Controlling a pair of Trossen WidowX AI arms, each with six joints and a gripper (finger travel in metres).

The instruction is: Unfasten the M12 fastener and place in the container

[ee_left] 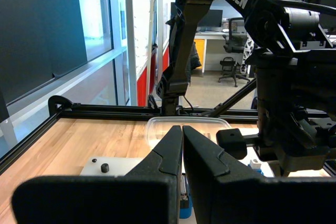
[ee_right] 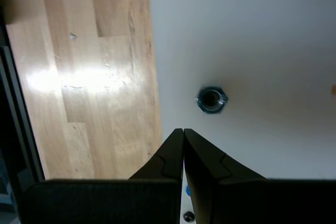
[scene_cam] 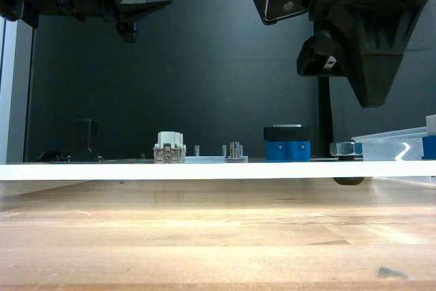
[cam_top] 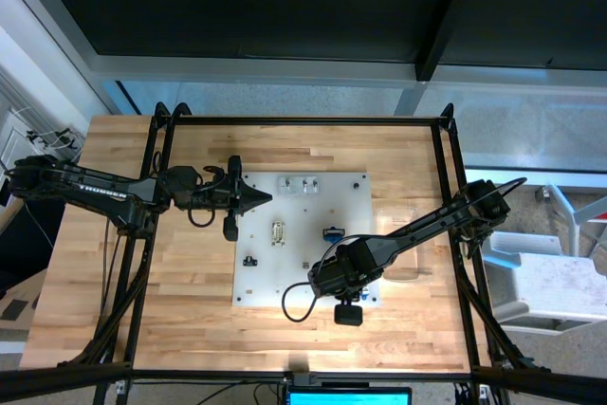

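The small silver nut (ee_right: 211, 99) sits on its stud on the white board (ee_right: 262, 40), its centre dark. From table height the nut (scene_cam: 345, 148) stands in front of the clear container (scene_cam: 395, 142). My right gripper (ee_right: 183, 129) hangs above the board beside the nut, shut with nothing in it; its fingers (scene_cam: 373, 97) point down well above the nut. From above, the right gripper (cam_top: 353, 284) covers the stud. The container (cam_top: 406, 255) lies off the board's right edge, partly under the right arm. My left gripper (cam_top: 268, 198) hovers shut and empty over the board's far left.
A blue block with a black cap (scene_cam: 287, 142) and a white connector (scene_cam: 169, 148) stand mid-board. A black post (scene_cam: 325, 120) rises behind the nut. The black frame (cam_top: 303, 121) runs around the wooden table.
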